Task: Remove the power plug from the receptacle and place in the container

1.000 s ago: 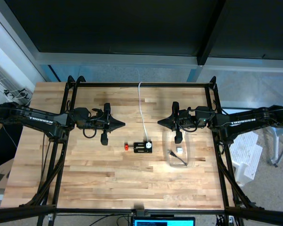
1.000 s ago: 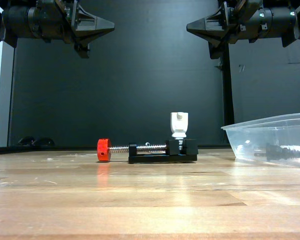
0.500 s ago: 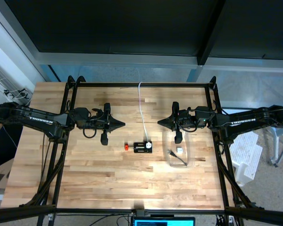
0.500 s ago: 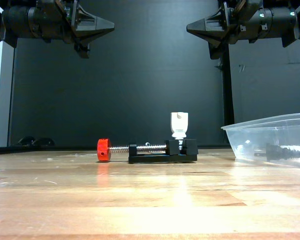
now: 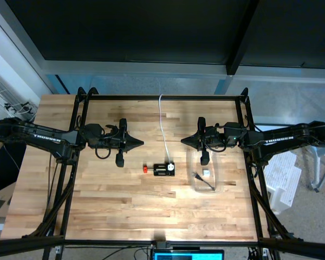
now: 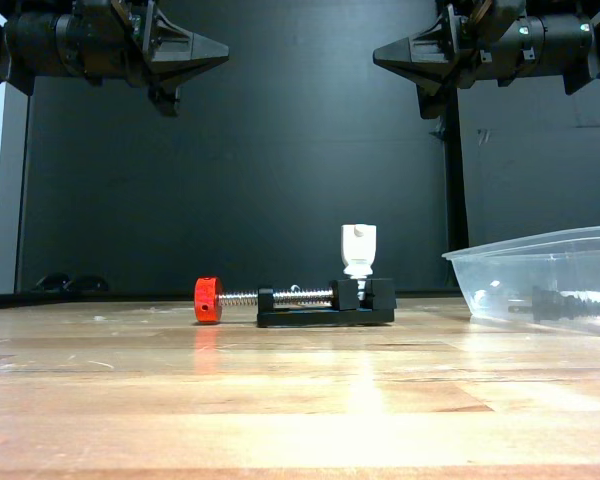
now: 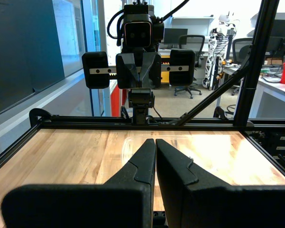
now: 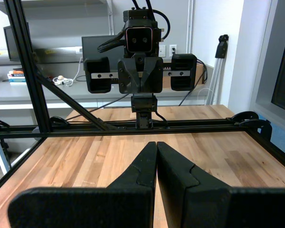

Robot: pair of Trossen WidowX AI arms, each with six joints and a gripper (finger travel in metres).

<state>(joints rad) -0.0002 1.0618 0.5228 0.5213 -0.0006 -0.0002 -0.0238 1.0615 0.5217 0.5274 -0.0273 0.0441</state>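
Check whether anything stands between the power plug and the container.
Nothing does: the power plug already lies inside the container, beside a small white cube. The left gripper and right gripper hang high above the table, fingers shut, facing each other, neither near the plug.

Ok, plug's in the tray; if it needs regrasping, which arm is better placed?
Right, probably. The right gripper, shut, hangs high by the far end of the tray holding the plug. The left gripper, also shut and high, is on the other side of the vise, farther away.
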